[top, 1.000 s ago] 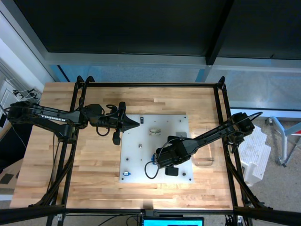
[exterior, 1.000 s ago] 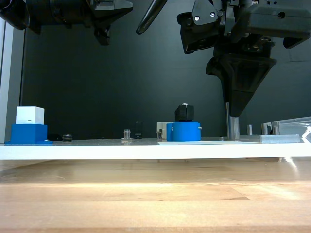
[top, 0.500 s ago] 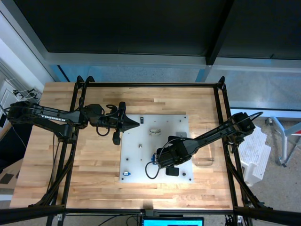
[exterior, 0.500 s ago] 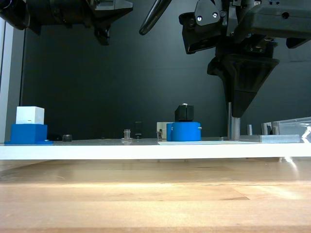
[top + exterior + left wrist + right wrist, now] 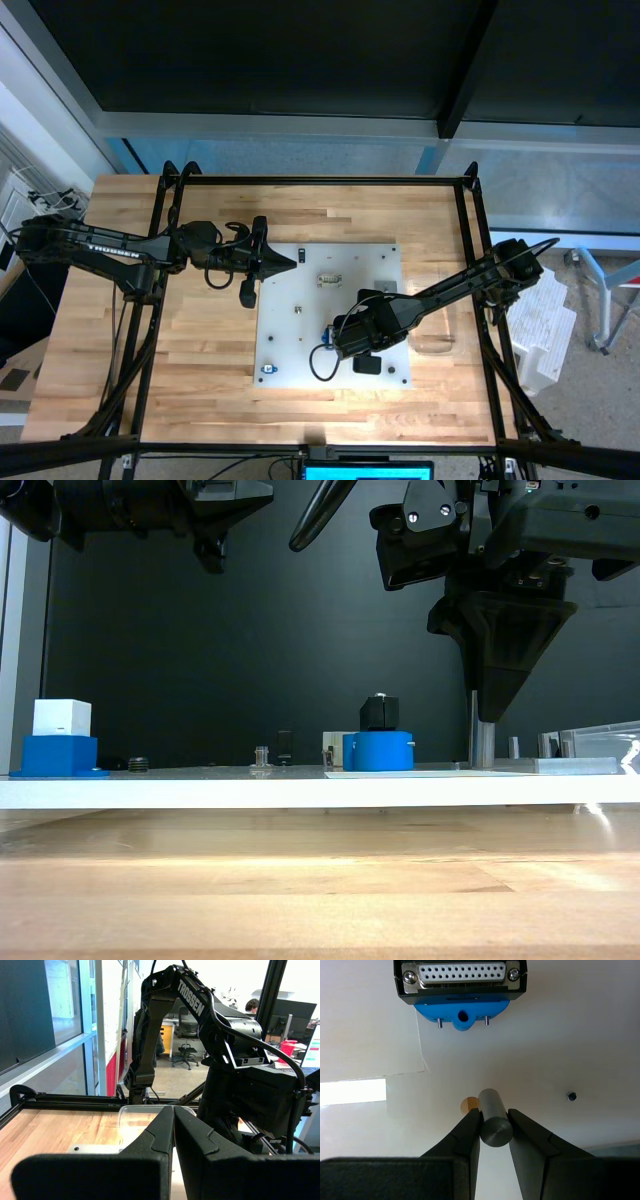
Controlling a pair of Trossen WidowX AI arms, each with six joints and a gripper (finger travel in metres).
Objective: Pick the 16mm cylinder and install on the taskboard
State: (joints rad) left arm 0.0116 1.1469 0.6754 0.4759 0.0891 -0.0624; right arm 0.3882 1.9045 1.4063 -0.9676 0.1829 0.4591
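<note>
The 16mm cylinder (image 5: 496,1129), a short silver-grey peg, is pinched upright between the fingers (image 5: 466,1136) of my right gripper (image 5: 494,1117), which is shut on it. A small round hole (image 5: 467,1105) in the white taskboard (image 5: 580,1035) lies just beside the peg's lower end. In the low view the cylinder (image 5: 482,742) hangs vertically under the right gripper (image 5: 492,705), its foot about level with the taskboard (image 5: 200,790). From above, the right gripper (image 5: 342,345) is over the taskboard (image 5: 295,345). My left gripper (image 5: 283,262) is shut and empty, parked at the board's far left edge.
A blue connector (image 5: 461,990) sits on the board just beyond the peg, and shows as a blue block (image 5: 378,750) in the low view. A blue-and-white block (image 5: 60,742) stands at the board's near left. A clear plastic tray (image 5: 440,335) lies right of the board.
In the low view the right gripper and the cylinder have shifted slightly to the right, at about the same height. The left arm has not moved.
</note>
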